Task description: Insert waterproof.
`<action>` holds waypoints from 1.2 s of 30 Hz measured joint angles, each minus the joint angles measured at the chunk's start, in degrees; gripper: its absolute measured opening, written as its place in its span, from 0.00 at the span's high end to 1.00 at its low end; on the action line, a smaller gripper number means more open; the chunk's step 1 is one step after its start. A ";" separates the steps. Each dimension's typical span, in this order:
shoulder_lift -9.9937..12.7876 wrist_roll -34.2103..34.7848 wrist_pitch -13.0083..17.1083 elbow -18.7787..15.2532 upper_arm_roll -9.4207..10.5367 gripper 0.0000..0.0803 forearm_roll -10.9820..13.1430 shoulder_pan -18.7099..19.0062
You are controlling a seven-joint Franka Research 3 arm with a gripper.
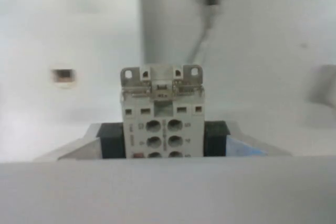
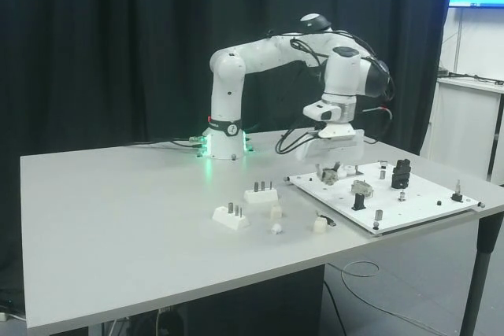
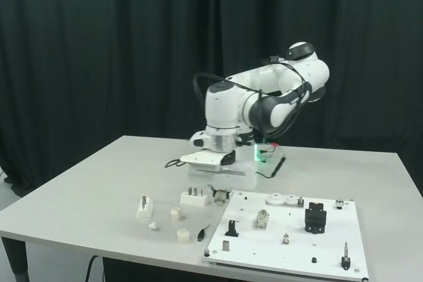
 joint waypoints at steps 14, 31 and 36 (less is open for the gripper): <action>-0.77 8.24 2.76 0.08 -0.38 0.61 -0.05 7.84; -0.78 9.26 5.98 0.58 0.37 0.61 -0.29 11.87; -0.78 9.70 7.04 0.86 1.23 0.61 -0.15 11.82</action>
